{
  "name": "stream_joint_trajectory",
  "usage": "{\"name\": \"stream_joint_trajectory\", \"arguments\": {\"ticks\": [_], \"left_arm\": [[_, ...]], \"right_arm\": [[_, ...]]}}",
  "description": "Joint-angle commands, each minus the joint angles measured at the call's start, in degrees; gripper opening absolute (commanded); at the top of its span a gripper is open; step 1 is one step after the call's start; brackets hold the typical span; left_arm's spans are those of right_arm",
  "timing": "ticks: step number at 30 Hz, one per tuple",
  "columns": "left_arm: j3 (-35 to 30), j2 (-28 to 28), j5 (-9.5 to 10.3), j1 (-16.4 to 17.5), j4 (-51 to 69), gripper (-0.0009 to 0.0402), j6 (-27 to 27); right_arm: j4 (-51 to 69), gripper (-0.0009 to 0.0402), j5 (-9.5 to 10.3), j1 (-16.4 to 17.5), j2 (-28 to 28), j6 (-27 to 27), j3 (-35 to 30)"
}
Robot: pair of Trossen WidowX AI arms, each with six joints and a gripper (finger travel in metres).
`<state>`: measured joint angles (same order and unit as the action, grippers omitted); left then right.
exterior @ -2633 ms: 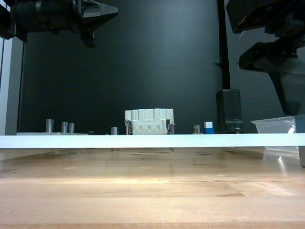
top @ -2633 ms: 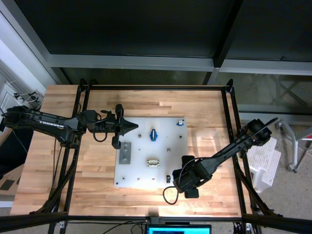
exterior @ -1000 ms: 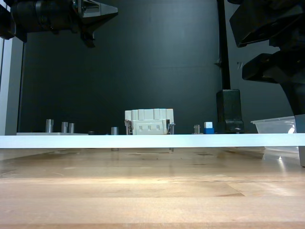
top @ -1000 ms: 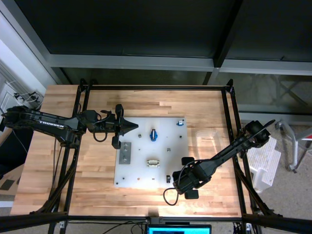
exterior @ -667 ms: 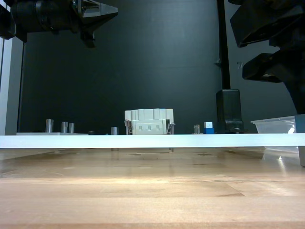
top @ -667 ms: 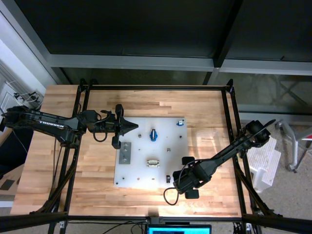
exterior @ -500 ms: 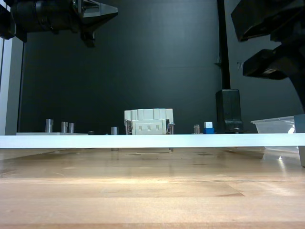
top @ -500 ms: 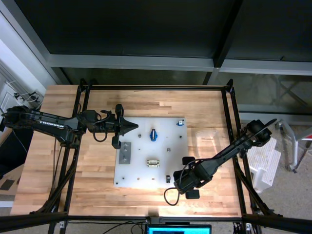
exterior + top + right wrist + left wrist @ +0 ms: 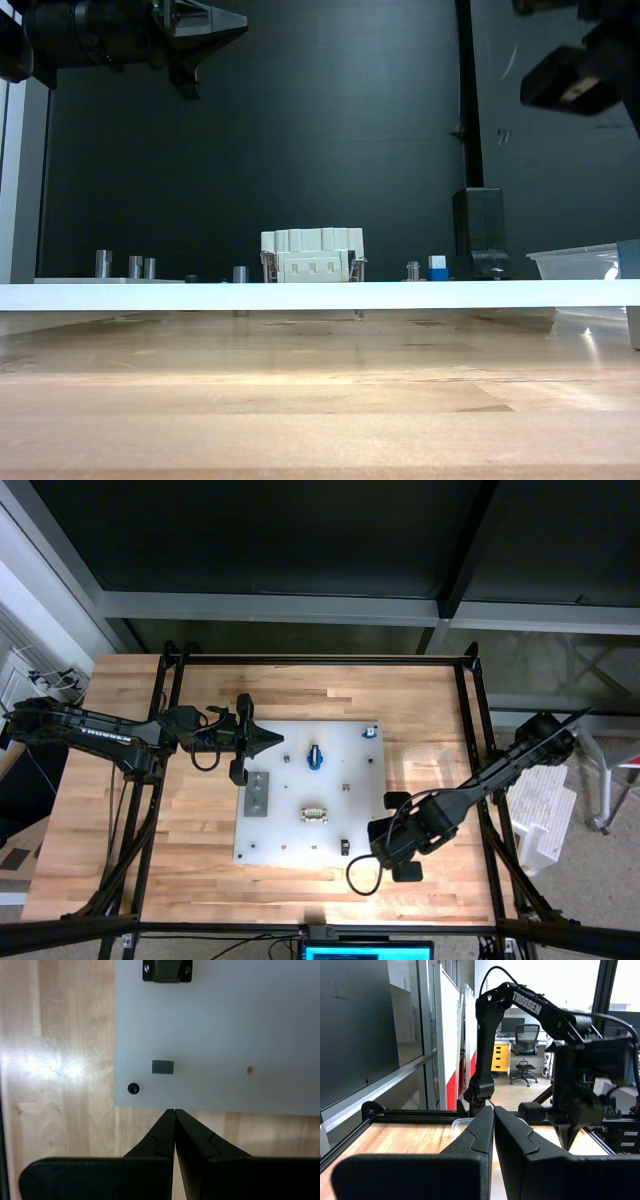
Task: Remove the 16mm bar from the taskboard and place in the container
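Clenched, empty jaws on the right gripper (image 9: 175,1110), tips over the taskboard (image 9: 215,1035) edge by its corner. Only in the right wrist view: one 16mm bar (image 9: 163,1066), lying on the board just ahead of those tips, apart from them; hidden beneath the right arm (image 9: 470,788) in the high view. Likewise clenched on the left gripper (image 9: 276,742), high over the far left corner. One container (image 9: 430,765) on the tabletop (image 9: 200,880) beside the board; four upright pegs (image 9: 135,266) in the low view.
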<state>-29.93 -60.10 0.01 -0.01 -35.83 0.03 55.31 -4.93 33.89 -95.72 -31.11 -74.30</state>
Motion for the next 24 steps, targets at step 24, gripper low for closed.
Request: {"name": "stream_joint_trajectory", "arguments": {"ticks": [24], "left_arm": [[0.0, 0.0, 0.00, 0.0, 0.0, 0.0000, 0.0]], "right_arm": [[1.2, 0.0000, -1.55, 0.0, 3.2, 0.0, 0.0]]}}
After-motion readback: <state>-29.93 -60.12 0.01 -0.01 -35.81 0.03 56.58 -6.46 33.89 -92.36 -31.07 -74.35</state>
